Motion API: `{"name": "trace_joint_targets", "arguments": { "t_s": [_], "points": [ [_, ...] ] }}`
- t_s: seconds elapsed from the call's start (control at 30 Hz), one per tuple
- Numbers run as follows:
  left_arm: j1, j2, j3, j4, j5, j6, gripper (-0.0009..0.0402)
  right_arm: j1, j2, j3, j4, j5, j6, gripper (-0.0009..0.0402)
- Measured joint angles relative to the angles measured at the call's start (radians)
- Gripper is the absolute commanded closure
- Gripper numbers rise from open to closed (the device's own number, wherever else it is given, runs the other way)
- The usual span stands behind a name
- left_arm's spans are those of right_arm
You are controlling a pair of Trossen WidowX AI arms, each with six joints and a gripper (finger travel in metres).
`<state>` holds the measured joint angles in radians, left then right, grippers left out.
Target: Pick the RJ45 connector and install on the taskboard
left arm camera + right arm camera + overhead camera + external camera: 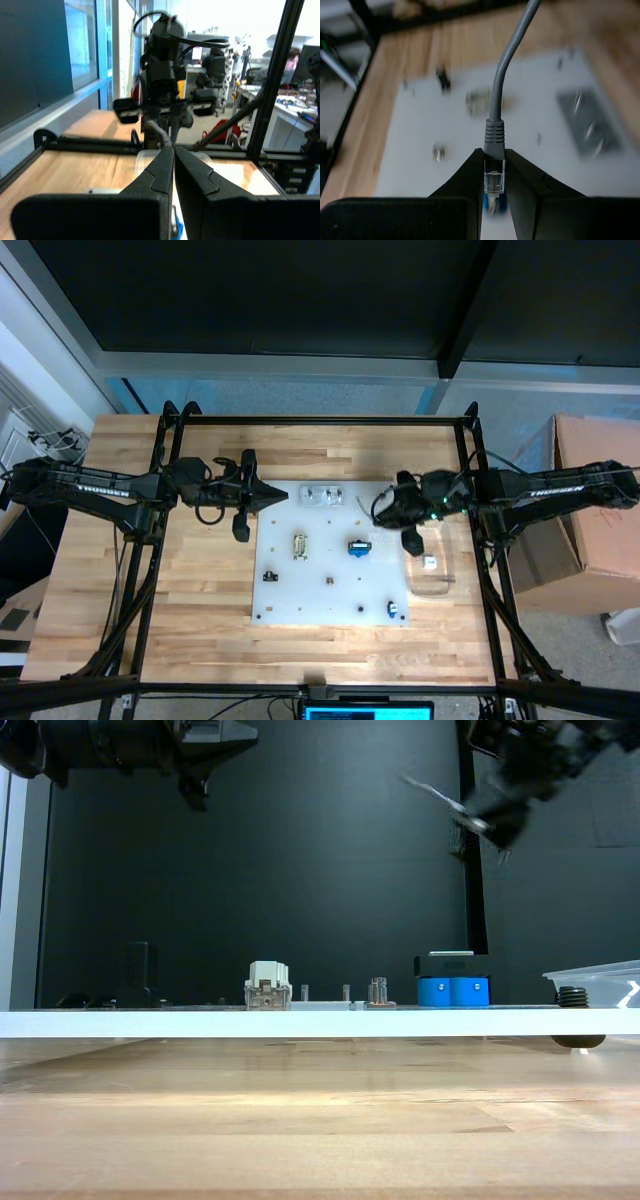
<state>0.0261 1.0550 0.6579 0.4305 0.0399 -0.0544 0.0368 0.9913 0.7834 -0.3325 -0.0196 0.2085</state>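
Note:
My right gripper (494, 170) is shut on the RJ45 connector (494, 176), a clear plug with a grey boot and grey cable rising from it. It hangs high above the white taskboard (330, 602), over the board's right part near the blue block (359, 548). In the low view the right gripper (490, 820) is well above the board with the cable sticking out leftward. My left gripper (280, 496) hovers at the board's left edge, high up (235, 735), its fingers (160, 172) pressed together with nothing between them.
A clear plastic tray (440, 565) with a small white part lies right of the board. On the board stand a beige connector housing (299, 546), a metal plate (323, 496) and a second blue part (395, 610). A cardboard box (590, 510) sits off the table's right.

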Motion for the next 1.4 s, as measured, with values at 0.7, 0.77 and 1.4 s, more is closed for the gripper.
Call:
{"name": "trace_joint_targets", "arguments": {
  "t_s": [0.7,0.77,1.4],
  "points": [
    [0.000,0.261,0.116,0.183,-0.138,-0.012,0.0254,-0.142,0.227,-0.005,0.565,-0.193,-0.103,0.0389],
    [0.001,0.298,0.149,0.182,-0.157,-0.012,0.0239,-0.145,0.243,-0.005,0.577,-0.209,-0.106,0.0389],
    [0.007,0.420,0.259,0.176,-0.069,-0.039,0.0252,-0.166,0.261,-0.005,0.607,-0.335,-0.124,0.0389]
  ]
}}
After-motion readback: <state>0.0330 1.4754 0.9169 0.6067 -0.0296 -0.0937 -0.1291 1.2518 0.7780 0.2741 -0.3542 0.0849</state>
